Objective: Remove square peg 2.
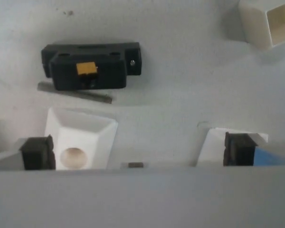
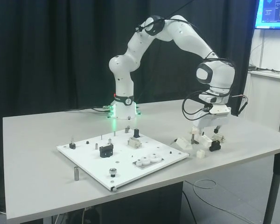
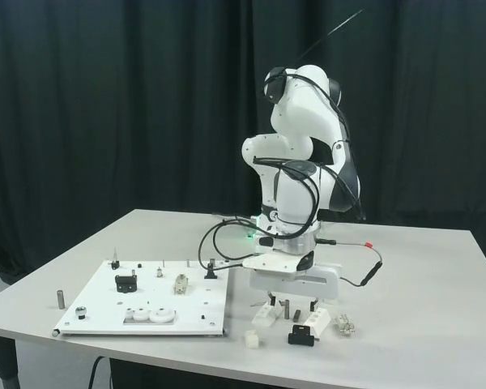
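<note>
while hovering low over the white holders (image 2: 192, 142) at right of the table (image 2: 37, 135), well apart from the board (image 2: 84, 156), gripper (image 1: 137, 154) wide open and empty, apparently approaching; peg (image 2: 192, 136) probably upright between holders, needing descent and closing.

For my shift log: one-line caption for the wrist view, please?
Wrist view: open gripper above the grey table, a black connector block ahead, white holders near both fingertips.

No readable text, label, brand, number or sign is showing anywhere in these views. The wall screen (image 2: 273, 13) at the edge of the first room view is displaying lines too small to make out.
</note>
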Available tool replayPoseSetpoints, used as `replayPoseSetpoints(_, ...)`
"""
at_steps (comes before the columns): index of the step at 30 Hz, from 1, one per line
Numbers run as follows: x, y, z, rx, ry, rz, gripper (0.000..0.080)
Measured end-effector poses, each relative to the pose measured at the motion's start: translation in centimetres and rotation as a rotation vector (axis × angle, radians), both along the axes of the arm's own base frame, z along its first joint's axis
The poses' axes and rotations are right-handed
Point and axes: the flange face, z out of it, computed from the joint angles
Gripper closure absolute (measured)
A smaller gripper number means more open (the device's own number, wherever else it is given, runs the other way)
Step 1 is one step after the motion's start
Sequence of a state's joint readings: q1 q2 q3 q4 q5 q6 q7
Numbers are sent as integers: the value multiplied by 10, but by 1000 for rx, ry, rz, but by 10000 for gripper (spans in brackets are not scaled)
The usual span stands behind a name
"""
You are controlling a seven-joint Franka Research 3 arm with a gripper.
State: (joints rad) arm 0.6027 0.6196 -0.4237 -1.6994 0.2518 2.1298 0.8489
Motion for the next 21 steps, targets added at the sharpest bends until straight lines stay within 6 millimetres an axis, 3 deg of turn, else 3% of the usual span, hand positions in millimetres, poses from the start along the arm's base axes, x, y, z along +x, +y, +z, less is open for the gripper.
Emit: replayPoseSetpoints(21,6,6,18,-14,24,5,3)
